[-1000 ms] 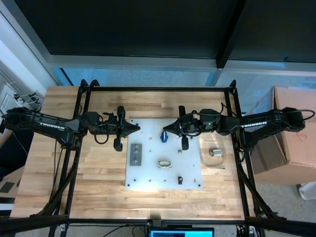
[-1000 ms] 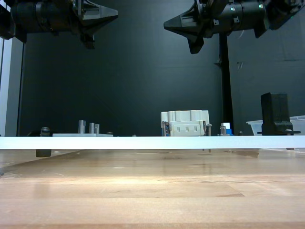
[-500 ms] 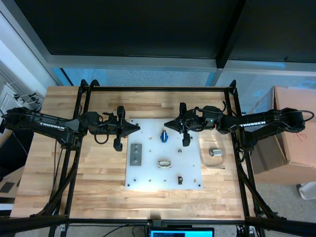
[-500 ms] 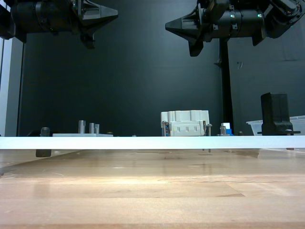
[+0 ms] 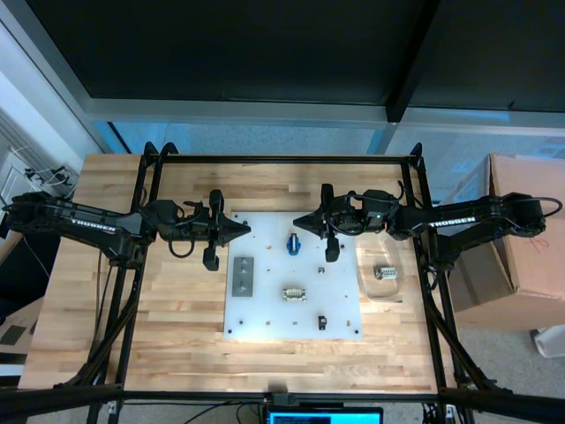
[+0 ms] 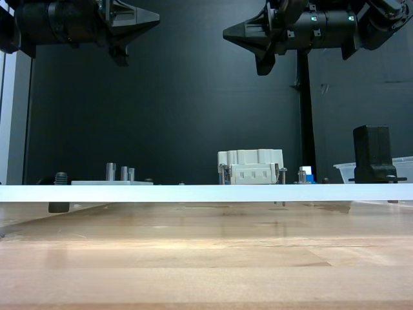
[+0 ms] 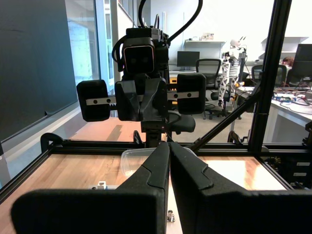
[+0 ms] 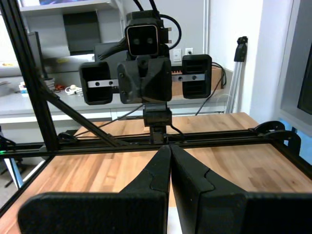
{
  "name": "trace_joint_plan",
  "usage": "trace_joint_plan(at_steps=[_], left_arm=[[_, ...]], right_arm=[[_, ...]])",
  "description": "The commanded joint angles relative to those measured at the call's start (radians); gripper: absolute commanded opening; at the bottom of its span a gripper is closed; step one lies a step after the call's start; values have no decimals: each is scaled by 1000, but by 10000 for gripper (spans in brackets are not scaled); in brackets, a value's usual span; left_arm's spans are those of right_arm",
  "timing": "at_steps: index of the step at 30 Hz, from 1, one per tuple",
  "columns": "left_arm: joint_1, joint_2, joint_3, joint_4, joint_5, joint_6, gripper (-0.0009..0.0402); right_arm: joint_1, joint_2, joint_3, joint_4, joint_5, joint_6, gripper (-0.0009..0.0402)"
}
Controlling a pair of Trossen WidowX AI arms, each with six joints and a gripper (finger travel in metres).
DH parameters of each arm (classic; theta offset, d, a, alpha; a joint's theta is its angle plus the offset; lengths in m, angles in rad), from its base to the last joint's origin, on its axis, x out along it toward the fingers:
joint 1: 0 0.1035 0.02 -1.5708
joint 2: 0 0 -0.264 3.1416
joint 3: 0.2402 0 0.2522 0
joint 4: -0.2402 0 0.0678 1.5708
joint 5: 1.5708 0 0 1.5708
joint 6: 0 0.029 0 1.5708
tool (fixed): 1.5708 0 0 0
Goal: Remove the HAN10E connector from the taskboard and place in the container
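Observation:
A grey HAN10E connector (image 5: 385,273) lies free inside the clear container (image 5: 381,289) on the table, right of the white taskboard (image 5: 265,322). A beige connector housing (image 5: 294,293) (image 6: 250,166) still sits upright on the board. My right gripper (image 5: 297,221) (image 6: 226,32) (image 8: 170,147) hovers high over the board's far edge, shut with nothing between its fingers. Facing it over the board's far left corner, my left gripper (image 5: 248,227) (image 6: 157,21) (image 7: 169,146) is also shut and empty.
On the board stand a blue part (image 5: 294,242), a grey block with pins (image 5: 242,275) and a small black part (image 5: 323,321). A black frame (image 5: 282,159) rings the table. A cardboard box (image 5: 521,238) stands off the right edge.
The right gripper has drawn back from above the blue part toward the board's far edge and risen slightly. The left arm and the connector in the container have not moved.

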Motion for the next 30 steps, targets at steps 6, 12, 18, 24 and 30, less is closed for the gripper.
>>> trace_joint_plan(at_steps=[6,12,18,24,30], left_arm=[[0,0,0,0,0,0,0],[0,0,0,0,0,0,0],[0,0,0,0,0,0,0],[0,0,0,0,0,0,0],[0,0,0,0,0,0,0]], right_arm=[[2,0,2,4,1,0,0],[2,0,2,3,0,0,0],[2,0,2,2,0,0,0],[2,0,2,-5,0,0,0],[2,0,2,-10,0,0,0]])
